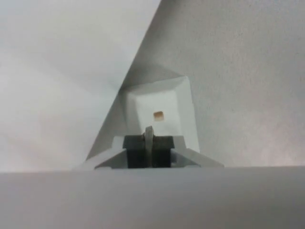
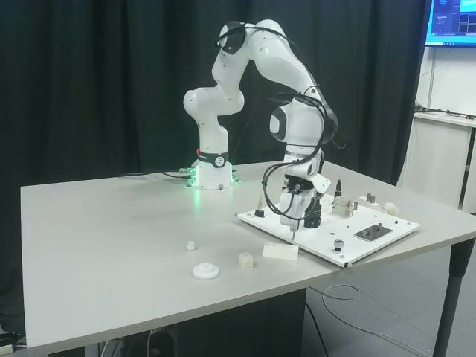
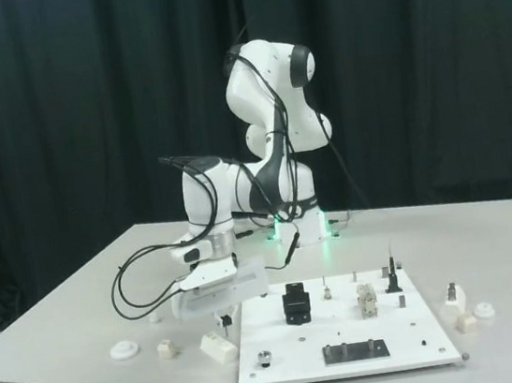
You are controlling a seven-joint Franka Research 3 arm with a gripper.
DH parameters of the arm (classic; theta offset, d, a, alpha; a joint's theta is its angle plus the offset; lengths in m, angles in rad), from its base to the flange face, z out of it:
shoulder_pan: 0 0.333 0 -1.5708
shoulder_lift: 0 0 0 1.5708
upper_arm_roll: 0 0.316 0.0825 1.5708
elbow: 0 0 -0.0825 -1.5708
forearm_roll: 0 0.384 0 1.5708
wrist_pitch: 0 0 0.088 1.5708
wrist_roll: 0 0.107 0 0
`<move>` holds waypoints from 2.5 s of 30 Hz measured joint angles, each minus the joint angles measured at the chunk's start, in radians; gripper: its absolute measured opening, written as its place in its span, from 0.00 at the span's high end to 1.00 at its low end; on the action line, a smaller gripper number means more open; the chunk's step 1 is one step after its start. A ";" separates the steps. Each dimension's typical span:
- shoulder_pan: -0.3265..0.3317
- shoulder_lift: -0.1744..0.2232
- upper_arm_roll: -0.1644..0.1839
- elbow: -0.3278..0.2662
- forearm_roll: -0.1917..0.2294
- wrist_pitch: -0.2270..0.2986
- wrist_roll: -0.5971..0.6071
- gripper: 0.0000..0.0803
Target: Insert square peg 1.
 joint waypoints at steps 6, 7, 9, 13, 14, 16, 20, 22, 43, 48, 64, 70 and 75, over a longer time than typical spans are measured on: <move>0.000 -0.010 -0.001 0.000 0.000 -0.014 0.002 0.97; 0.000 -0.011 -0.001 0.000 0.000 -0.016 0.003 0.97; 0.000 -0.014 -0.001 0.000 0.000 -0.019 0.004 0.97; 0.000 -0.019 -0.003 0.000 0.000 -0.025 0.005 0.97; 0.000 -0.020 -0.003 0.000 0.000 -0.026 0.005 0.97; 0.000 -0.022 -0.004 0.000 0.000 -0.030 0.005 0.97; 0.000 -0.025 -0.005 0.000 0.000 -0.035 0.005 0.97; 0.000 -0.027 -0.006 0.000 0.000 -0.036 0.005 0.97; 0.002 -0.041 -0.009 0.000 0.000 -0.044 0.005 0.97; 0.007 -0.060 -0.004 0.000 0.001 -0.065 0.006 0.97; 0.093 -0.169 0.027 0.000 0.005 -0.176 0.006 0.97; 0.157 -0.203 0.027 -0.004 0.004 -0.208 0.006 0.97; 0.213 -0.221 0.027 -0.011 -0.002 -0.220 0.006 0.97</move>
